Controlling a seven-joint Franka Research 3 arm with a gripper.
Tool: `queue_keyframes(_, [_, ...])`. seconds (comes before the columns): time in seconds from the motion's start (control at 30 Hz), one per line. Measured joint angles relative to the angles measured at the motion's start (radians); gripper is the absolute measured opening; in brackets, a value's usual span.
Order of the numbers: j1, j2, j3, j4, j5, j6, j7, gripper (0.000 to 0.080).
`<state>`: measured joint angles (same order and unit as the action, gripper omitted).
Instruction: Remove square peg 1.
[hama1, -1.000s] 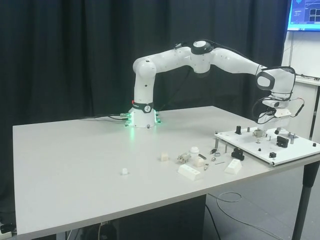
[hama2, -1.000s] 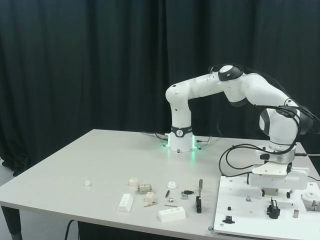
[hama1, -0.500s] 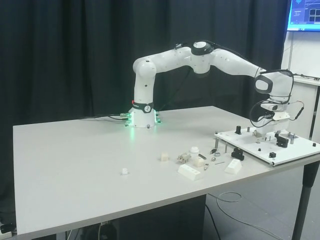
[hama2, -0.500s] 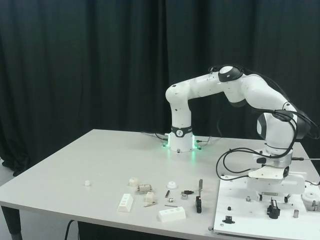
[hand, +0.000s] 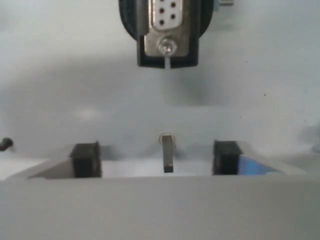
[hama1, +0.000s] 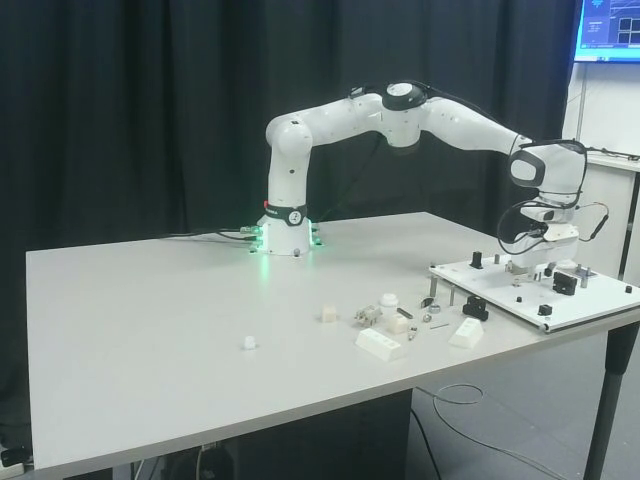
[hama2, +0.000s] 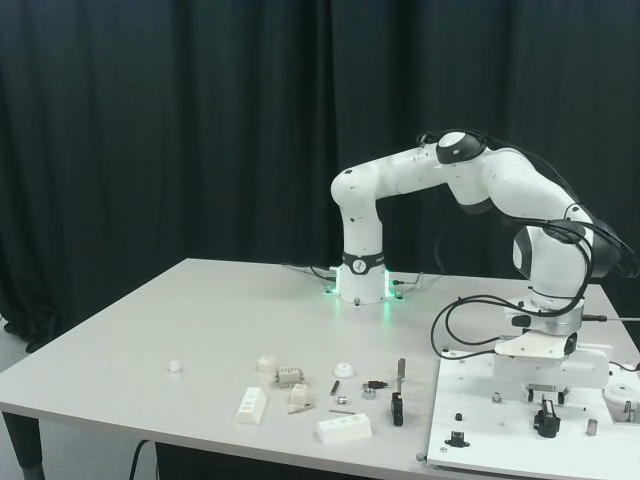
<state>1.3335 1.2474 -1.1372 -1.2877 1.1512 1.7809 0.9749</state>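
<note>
In the wrist view a thin grey square peg (hand: 167, 154) stands upright on the white board (hand: 90, 75). My gripper (hand: 156, 159) is open, and its black fingers (hand: 85, 160) stand one on each side of the peg with a gap on both sides. The room views show the gripper (hama1: 536, 267) (hama2: 541, 384) lowered close over the white board (hama1: 600, 305) (hama2: 500, 440) at the table's end. The peg itself is too small to pick out there.
A black housing with a grey multi-pin connector (hand: 167, 30) sits on the board just beyond the peg. Other small black parts (hama1: 565, 283) (hama2: 545, 420) stand on the board. Loose white blocks (hama1: 379, 344) (hama2: 343, 428) and small pieces lie on the grey table (hama1: 150, 300) beside it.
The arm has swung the gripper sideways over the board and lowered it onto the peg's position. Nothing on the table has moved.
</note>
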Motion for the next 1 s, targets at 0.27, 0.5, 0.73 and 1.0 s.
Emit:
queue_keyframes(0.27, [0.000, -0.001, 0.000, 0.000, 0.000, -0.001, 0.000, 0.0354])
queue_keyframes(0.5, [-0.003, -0.001, 0.000, -0.003, -0.007, -0.005, 0.000, 0.0040])
queue_keyframes(0.73, [-0.004, -0.001, 0.000, -0.003, -0.007, -0.005, 0.000, 0.0036])
queue_keyframes(1.0, [-0.004, -0.007, -0.002, -0.004, -0.007, -0.011, 0.000, 0.0036])
